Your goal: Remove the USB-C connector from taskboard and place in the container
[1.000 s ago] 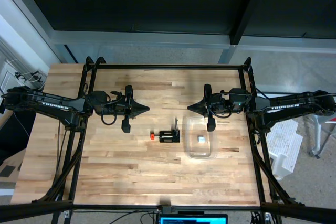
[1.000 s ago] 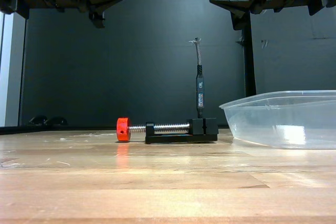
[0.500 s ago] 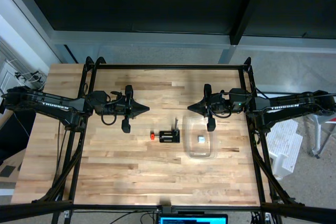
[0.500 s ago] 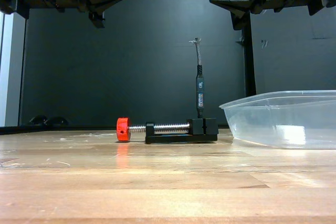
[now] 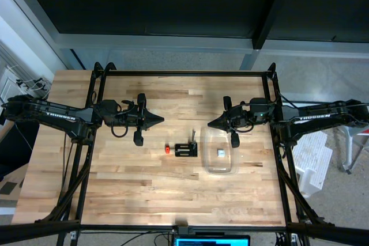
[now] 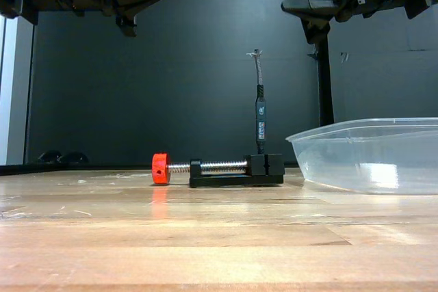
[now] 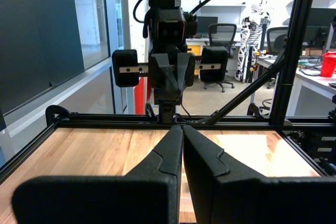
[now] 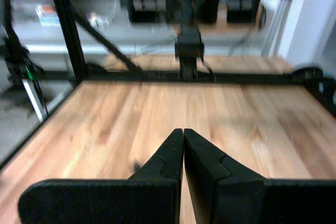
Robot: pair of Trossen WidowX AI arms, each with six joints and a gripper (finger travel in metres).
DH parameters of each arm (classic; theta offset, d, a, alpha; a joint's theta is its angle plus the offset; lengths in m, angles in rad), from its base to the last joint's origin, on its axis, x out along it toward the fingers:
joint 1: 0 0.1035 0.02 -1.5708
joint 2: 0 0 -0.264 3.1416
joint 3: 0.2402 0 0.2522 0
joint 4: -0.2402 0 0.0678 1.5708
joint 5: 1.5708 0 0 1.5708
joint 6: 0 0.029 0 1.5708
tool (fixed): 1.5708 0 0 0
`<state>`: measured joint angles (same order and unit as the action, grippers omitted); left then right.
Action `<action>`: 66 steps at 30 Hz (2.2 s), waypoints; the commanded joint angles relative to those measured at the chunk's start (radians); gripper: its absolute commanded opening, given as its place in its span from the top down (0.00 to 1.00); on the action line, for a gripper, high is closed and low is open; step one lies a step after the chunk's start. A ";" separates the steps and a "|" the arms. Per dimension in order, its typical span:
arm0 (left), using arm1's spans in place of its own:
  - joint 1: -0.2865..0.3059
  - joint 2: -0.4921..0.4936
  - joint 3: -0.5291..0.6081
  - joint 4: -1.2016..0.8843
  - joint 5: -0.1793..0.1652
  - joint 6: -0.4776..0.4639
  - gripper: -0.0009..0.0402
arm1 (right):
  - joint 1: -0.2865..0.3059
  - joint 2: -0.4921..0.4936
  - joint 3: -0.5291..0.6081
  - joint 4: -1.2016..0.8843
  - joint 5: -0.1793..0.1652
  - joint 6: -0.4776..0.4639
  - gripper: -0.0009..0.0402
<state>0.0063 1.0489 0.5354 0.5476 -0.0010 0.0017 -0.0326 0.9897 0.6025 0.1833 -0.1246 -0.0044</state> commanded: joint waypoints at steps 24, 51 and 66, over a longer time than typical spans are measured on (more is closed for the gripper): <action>0.000 0.000 0.000 0.000 0.000 0.000 0.98 | 0.080 0.301 0.402 -0.790 0.108 -0.014 0.98; 0.000 0.000 0.000 0.000 0.000 0.000 0.98 | 0.171 0.671 0.712 -0.907 0.178 0.102 0.71; 0.000 0.000 0.000 0.000 0.000 0.000 0.98 | 0.188 0.765 0.729 -0.875 0.185 0.102 0.72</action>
<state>0.0063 1.0489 0.5354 0.5472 -0.0010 0.0017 0.1535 1.7481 1.3342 -0.6971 0.0608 0.0975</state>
